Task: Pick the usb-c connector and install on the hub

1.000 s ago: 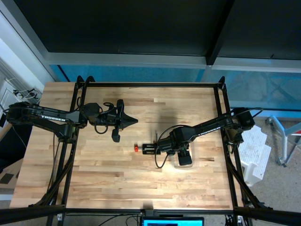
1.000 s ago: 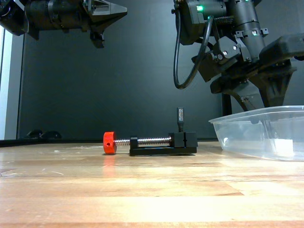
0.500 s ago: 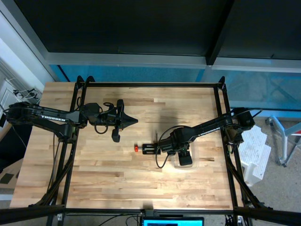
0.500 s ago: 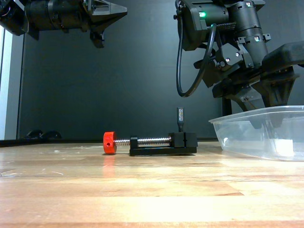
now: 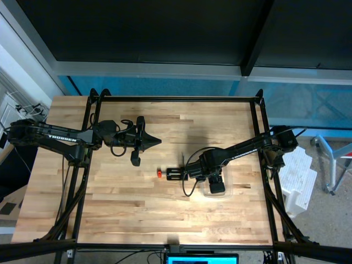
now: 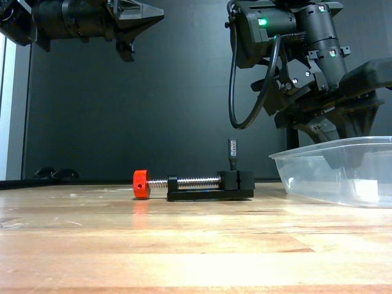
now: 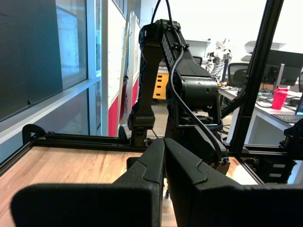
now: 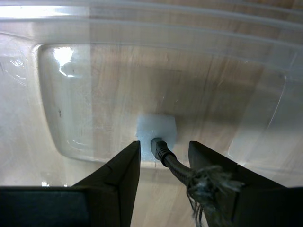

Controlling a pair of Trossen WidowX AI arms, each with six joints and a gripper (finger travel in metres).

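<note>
The usb-c connector [image 8: 163, 152], a short black plug in a white block on a frayed cable stub, lies free on the floor of a clear plastic bin [image 8: 142, 28]. My right gripper [image 8: 163, 146] hangs open just above it, one finger on each side, touching nothing. From the high view this gripper [image 5: 215, 185] is over the bin [image 5: 228, 190]. The hub [image 6: 232, 152] stands upright as a small dark piece, held in a black clamp [image 6: 208, 185] with a red knob [image 6: 141, 184]. My left gripper [image 5: 157, 141] is shut and empty, high over the far left of the table [image 7: 164, 142].
The clamp [image 5: 175, 174] sits just left of the bin, near the table's middle. The bin wall [image 6: 318, 174] rises between the right gripper [image 6: 327, 147] and the clamp. Black frame rails run along the table's edges.
The right arm has sunk slightly toward the bin and shifted a little to the right. The connector, clamp and left arm have not moved.
</note>
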